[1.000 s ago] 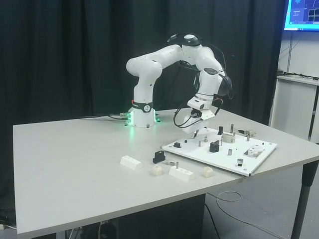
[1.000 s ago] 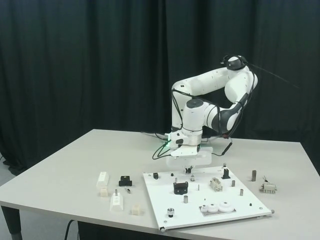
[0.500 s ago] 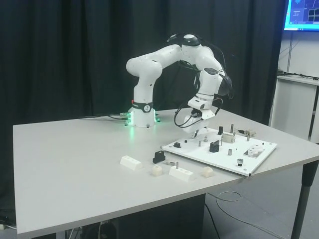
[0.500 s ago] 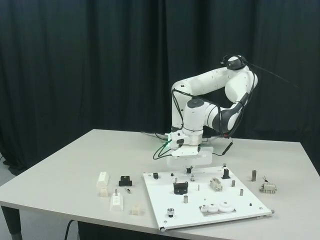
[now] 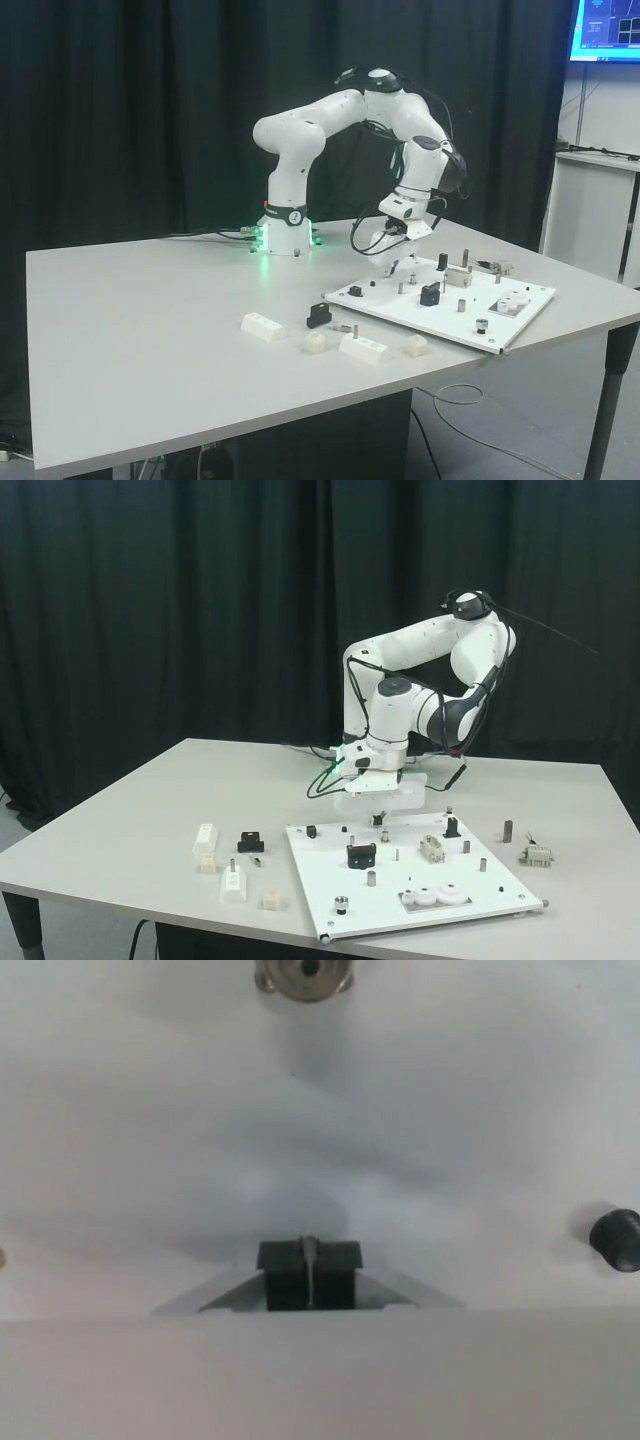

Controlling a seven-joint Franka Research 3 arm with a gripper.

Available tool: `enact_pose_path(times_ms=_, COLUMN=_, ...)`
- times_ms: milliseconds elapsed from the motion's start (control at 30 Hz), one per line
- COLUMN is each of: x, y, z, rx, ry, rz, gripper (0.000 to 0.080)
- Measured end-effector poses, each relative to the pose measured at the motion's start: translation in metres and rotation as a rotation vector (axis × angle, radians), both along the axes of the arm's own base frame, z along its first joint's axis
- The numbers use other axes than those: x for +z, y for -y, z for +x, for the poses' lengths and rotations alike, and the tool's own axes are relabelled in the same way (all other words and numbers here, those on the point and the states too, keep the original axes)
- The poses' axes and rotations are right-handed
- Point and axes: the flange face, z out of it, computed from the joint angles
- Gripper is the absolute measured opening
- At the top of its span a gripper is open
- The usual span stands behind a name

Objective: Remove round peg 1.

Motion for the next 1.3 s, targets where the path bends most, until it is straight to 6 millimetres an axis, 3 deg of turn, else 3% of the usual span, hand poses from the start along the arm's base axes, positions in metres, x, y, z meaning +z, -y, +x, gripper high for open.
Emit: enact_pose_path(times_ms=1300, x=0.0054, y=-0.003, z=-0.002, rx=0.006, ry=0.01, rz=-0.018, gripper=0.0021)
